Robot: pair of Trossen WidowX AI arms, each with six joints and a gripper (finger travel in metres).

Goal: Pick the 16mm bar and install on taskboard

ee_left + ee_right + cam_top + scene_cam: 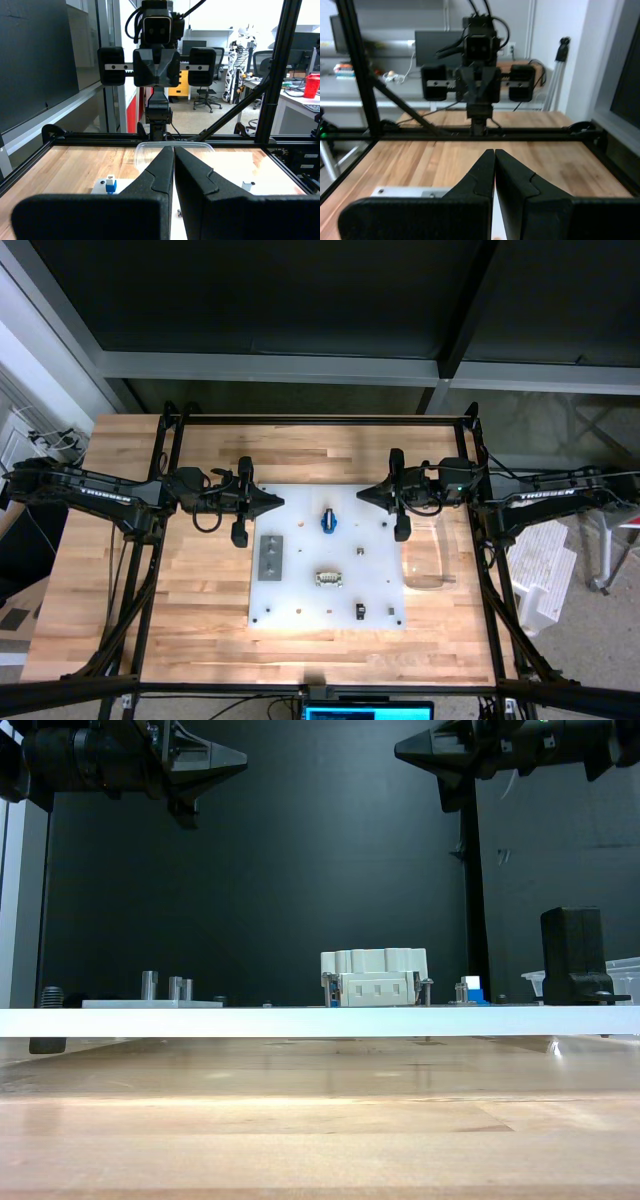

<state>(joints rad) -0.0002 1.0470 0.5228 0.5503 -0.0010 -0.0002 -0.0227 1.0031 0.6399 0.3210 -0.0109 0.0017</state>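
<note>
Leaving open room above the white taskboard (300,590) at mid-desk (120,570), clear tray (430,558) just off its right edge; holding left gripper (277,502) and right gripper (362,494) level, high over the far edge, tips facing inward, well apart, both pressed together on nothing; 16mm bar too small to pick out.

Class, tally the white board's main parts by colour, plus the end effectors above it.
Grey block: 1
Blue knob: 1
Pale connector: 1
Black connector: 1
Left end effector and right end effector, shut, above board's far edge: 2
Total: 6
</note>
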